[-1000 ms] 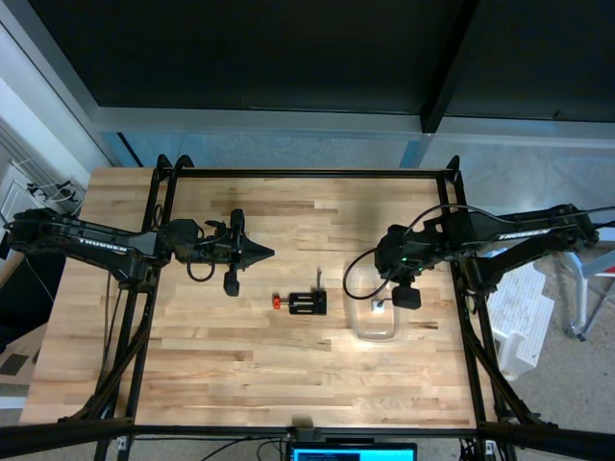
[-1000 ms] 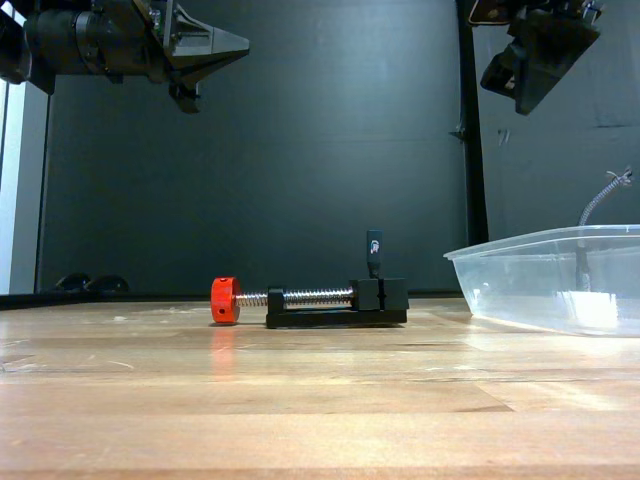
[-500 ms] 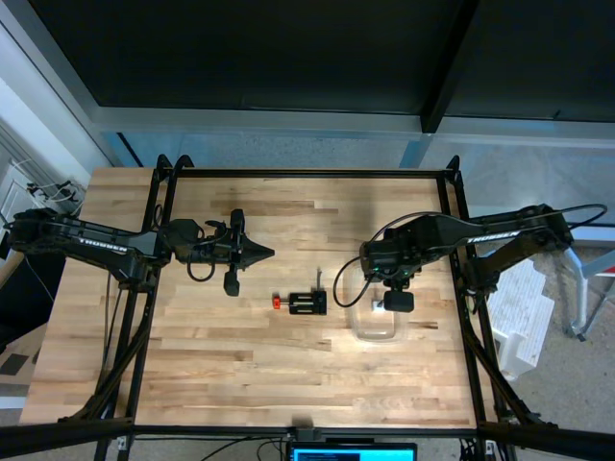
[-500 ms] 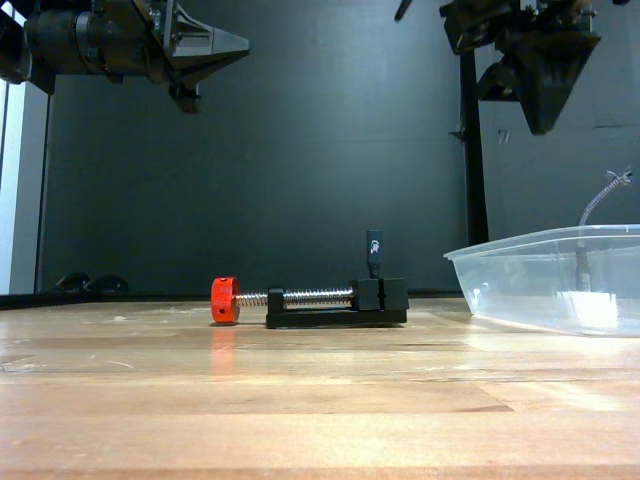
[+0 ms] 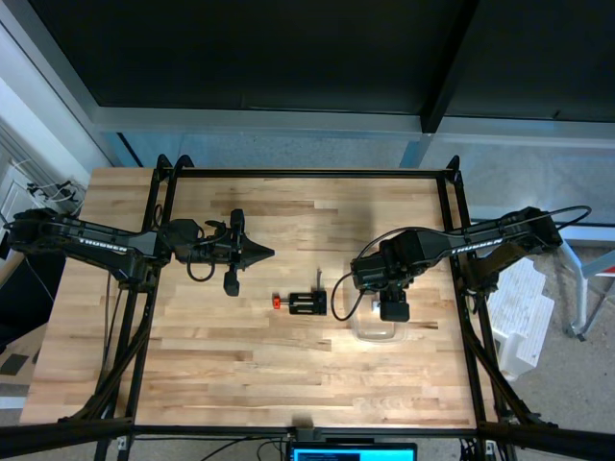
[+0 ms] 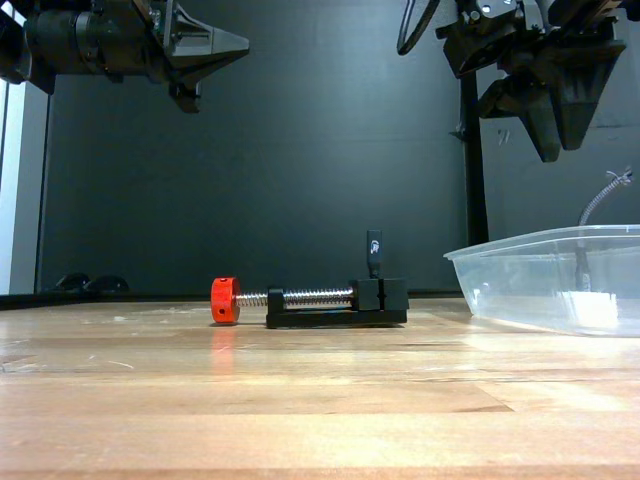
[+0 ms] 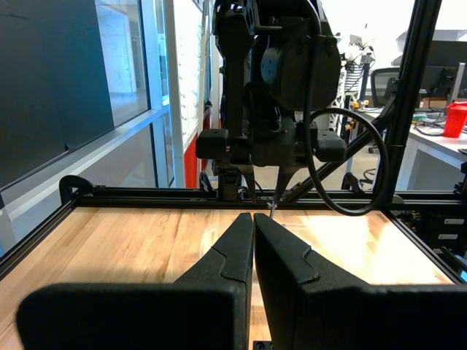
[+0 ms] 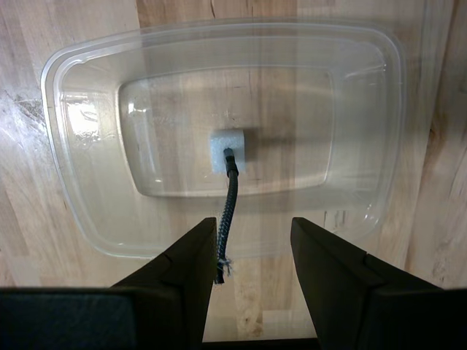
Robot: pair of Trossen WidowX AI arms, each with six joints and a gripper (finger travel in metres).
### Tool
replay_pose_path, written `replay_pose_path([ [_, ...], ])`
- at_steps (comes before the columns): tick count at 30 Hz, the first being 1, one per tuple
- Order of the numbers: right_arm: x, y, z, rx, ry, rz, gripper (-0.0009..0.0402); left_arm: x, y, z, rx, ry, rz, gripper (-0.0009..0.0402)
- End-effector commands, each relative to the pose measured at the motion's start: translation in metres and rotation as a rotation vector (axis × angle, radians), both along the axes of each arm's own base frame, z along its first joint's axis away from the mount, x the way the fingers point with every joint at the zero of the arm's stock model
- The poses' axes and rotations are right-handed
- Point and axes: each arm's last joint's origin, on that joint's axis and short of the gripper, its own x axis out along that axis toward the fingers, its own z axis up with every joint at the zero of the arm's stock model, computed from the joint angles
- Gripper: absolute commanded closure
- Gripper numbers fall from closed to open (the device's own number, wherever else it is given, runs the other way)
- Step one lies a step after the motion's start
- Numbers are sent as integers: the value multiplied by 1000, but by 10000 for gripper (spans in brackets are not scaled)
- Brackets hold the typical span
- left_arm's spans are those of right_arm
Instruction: Pick the USB-C connector and install on taskboard
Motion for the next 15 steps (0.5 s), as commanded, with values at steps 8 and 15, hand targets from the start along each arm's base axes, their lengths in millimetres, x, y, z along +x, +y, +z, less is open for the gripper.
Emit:
replay_pose_path([
  [8, 0, 8, -27, 2, -19, -5, 220, 0, 0, 0, 0, 0, 0, 393],
  [15, -2, 9, -37, -25, -15, -8, 215, 0, 0, 0, 0, 0, 0, 393],
])
